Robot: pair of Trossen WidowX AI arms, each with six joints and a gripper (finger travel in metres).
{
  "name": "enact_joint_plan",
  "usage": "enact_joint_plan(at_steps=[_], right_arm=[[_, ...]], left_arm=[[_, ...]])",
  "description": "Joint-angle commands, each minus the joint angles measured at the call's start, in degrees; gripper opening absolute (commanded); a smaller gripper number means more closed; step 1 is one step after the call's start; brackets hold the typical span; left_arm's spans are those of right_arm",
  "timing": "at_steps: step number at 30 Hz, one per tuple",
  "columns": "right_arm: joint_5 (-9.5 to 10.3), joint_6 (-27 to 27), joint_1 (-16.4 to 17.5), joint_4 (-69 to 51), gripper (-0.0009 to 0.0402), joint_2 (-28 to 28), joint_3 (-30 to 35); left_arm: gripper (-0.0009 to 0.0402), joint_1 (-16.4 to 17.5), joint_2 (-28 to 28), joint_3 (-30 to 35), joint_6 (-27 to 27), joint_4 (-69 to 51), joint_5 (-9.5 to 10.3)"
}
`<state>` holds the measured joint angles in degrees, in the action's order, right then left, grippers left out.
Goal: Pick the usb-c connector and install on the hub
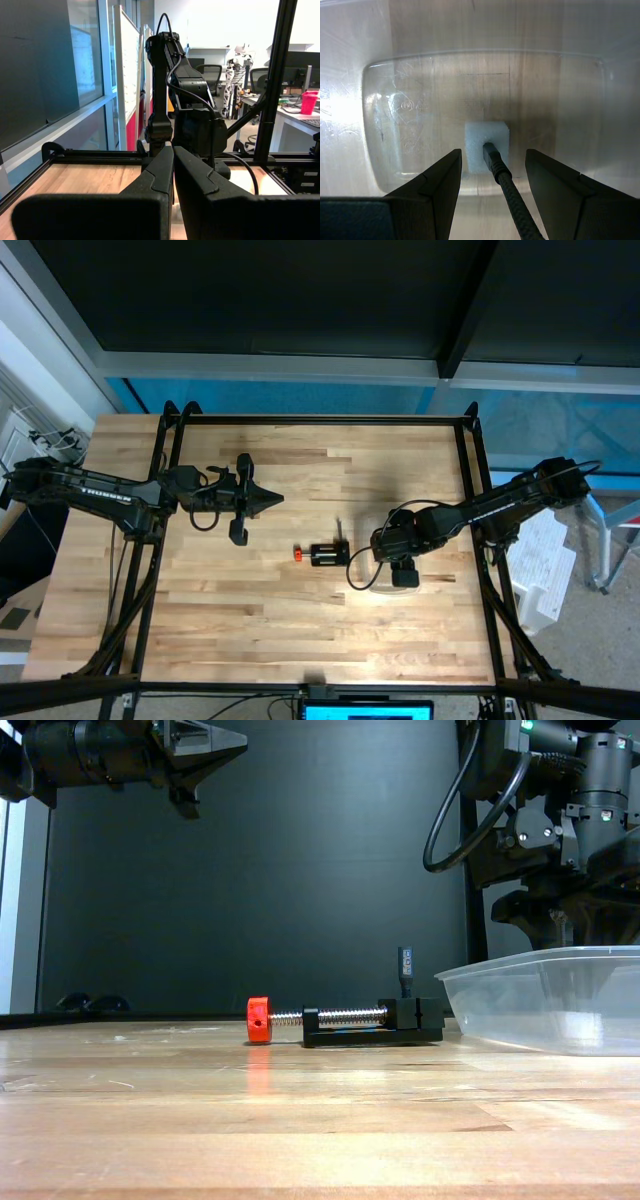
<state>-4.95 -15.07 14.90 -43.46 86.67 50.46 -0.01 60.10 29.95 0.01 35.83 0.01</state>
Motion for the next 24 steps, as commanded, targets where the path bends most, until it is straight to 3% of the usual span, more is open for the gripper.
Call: enact_joint_plan(at_steps=[1, 8, 24], right_arm=[[0.00, -0.13, 0.13, 1.18, 0.0177, 0.00, -0.59], [0.00, -0.13, 0.15, 1.40, 0.0165, -0.02, -0.72], [-0.04, -0.11, 0.13, 1.60, 0.0068, -0.02, -0.72]], left_arm=[[0.0000, 0.02, 0.00, 0.00, 0.00, 0.00, 0.00], [0.0000, 0.02, 0.00, 0.00, 0.00, 0.00, 0.00], [0.0000, 0.02, 0.02, 0.00, 0.00, 0.00, 0.00]])
